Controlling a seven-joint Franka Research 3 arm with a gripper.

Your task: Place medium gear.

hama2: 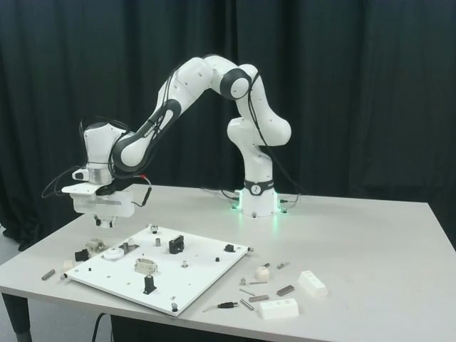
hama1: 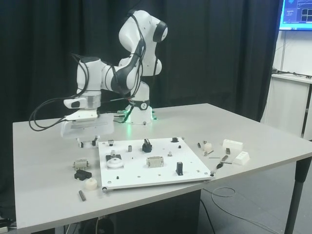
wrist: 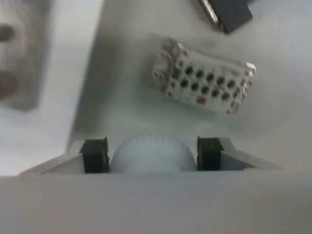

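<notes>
My end effector (wrist: 152, 155) grasps the gear (wrist: 153, 154) above the bench (hama2: 370, 235) — a thin rim hold; any tilt near the board (hama1: 161, 173) risks a missed peg.

One white robot arm (hama2: 214, 78) stands on one grey tabletop (hama2: 370, 242). One white board (hama1: 151, 168) lies there. One toothed white gear (wrist: 153, 155) sits between the two black fingertips (wrist: 95, 156) of the one hand (wrist: 152, 157). On the tabletop beside the board lie one pale multi-hole connector (wrist: 202, 78) and one black block (hama1: 82, 174). Two white blocks (hama1: 232, 144) lie at the board's other side. One monitor (hama1: 296, 14) shows in the first room view.
</notes>
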